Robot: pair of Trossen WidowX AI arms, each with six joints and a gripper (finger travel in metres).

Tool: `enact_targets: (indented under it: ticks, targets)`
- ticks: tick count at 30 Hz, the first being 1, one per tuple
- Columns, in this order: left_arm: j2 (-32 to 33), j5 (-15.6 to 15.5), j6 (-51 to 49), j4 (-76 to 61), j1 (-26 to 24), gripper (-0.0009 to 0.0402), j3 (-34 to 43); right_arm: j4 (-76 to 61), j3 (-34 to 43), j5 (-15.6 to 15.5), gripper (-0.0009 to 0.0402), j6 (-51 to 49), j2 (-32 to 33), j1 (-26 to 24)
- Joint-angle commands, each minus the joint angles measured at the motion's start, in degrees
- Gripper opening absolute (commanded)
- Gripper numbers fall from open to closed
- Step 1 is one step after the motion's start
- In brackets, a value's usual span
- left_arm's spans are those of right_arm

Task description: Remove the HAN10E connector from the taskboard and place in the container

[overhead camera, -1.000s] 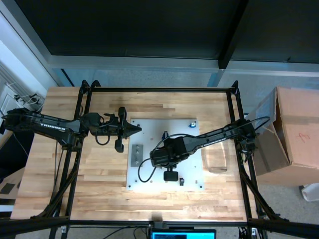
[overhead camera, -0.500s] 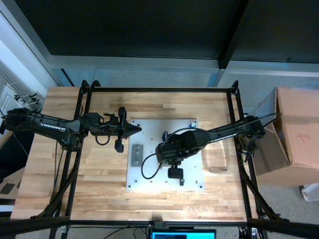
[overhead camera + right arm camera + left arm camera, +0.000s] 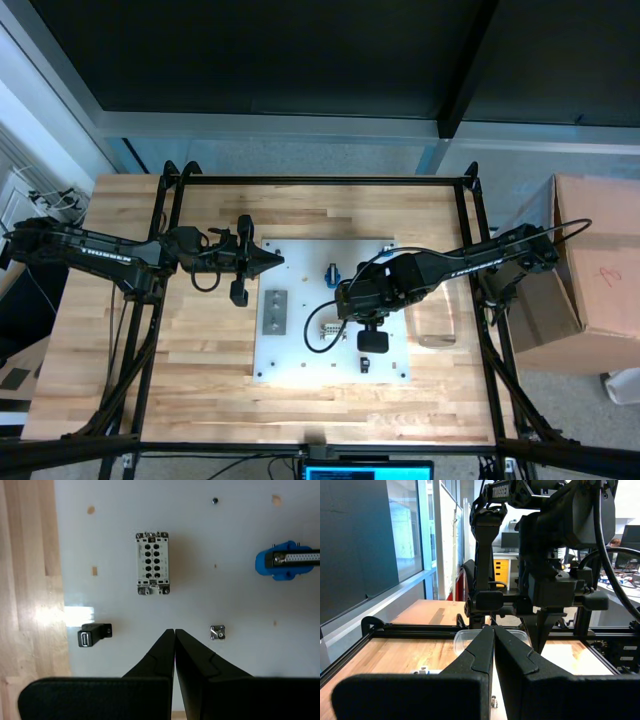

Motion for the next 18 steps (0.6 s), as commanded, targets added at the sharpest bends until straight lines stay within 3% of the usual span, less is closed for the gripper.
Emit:
enact_targets:
  ticks: [1,11,18]
  targets:
    - [0.0,0.0,0.0,0.0,0.0,0.0,0.0,0.4,-0.1,0.0,0.0,0.0,0.0,0.1]
    - [0.0,0.0,0.0,0.0,0.0,0.0,0.0,1.4,0.0,0.0,0.0,0.0,0.2,0.2]
    - [0.0,0.0,0.0,0.0,0.0,0.0,0.0,1.4,3.9,0.0,0.0,-0.3,4.0,0.2]
